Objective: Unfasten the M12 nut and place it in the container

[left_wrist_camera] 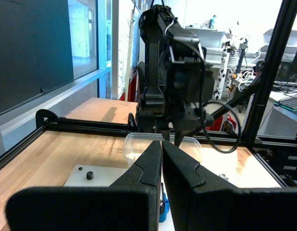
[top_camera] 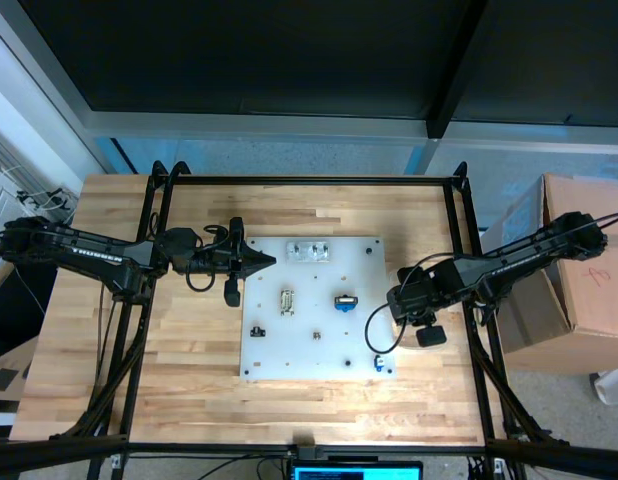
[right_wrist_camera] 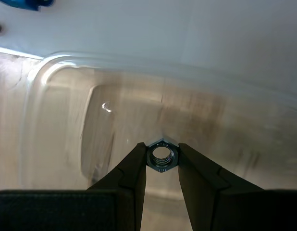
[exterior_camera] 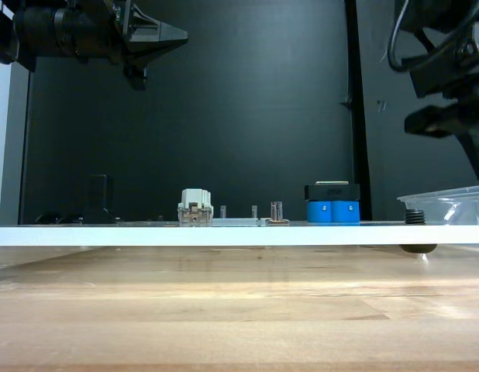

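Only one legible word: "TROSSEN", white caps, along the black link of the left arm [top_camera: 89,255], hi view. The right arm [top_camera: 511,262] has similar white lettering on its link, too small to read. On the cardboard box [top_camera: 579,300] beside the desk [top_camera: 189,390], right side: a red handwritten mark on top, maybe a letter, can't make it out. The screen [top_camera: 356,470] at the near edge glows cyan, no chars legible. Low view & both wrist views: nothing readable.
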Tool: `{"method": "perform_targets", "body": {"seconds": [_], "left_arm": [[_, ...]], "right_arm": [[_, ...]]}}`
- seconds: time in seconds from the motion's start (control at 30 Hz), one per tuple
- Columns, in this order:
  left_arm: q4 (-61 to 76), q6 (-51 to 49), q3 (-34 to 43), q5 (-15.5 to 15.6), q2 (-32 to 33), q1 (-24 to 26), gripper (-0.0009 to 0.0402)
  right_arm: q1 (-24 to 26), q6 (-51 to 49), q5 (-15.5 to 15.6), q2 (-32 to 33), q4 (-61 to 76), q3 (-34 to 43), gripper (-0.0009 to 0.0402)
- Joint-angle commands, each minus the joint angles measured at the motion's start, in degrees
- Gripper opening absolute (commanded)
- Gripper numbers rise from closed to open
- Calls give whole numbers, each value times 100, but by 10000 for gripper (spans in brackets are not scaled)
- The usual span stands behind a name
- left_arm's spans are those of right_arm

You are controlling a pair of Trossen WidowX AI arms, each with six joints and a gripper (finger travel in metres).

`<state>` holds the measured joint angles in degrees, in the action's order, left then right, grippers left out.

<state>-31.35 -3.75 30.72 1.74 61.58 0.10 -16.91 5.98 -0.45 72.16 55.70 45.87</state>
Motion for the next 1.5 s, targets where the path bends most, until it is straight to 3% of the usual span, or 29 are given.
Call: {"method": "perform_targets", "body": {"seconds": [0.03, 0.23, 0.6, 0.8, 0.93, 1.1, 1.23, 1.47, 1.5], "left_arm": [[-2, 0, 0, 0, 2, -2, 0], [-2, 0, 0, 0, 2, -2, 0], [-2, 2, 0, 2, 2, 0, 0], [-2, 0, 0, 0, 2, -2, 0], [-2, 0, 0, 0, 2, -2, 0], [-2, 0, 0, 0, 2, -2, 0], [-2, 0, 0, 0, 2, -2, 0], [-4, 0, 0, 0, 2, -2, 0], [-2, 0, 0, 0, 2, 0, 0]], "right_arm": [[2, 28, -4, 7, -35, -262, 41], [7, 155, -66, 7, -94, -431, 87], [15, 262, -140, 4, -66, -433, 241], [13, 269, -146, 0, -66, -431, 269], [17, 396, -160, -55, 184, -144, 256], [81, 815, -297, -81, 988, 822, 210], [310, 1032, -299, -46, 1576, 1707, 145], [743, 1062, -433, -46, 1193, 2750, -7], [804, 1058, -551, -50, 1016, 2815, 0]]}}
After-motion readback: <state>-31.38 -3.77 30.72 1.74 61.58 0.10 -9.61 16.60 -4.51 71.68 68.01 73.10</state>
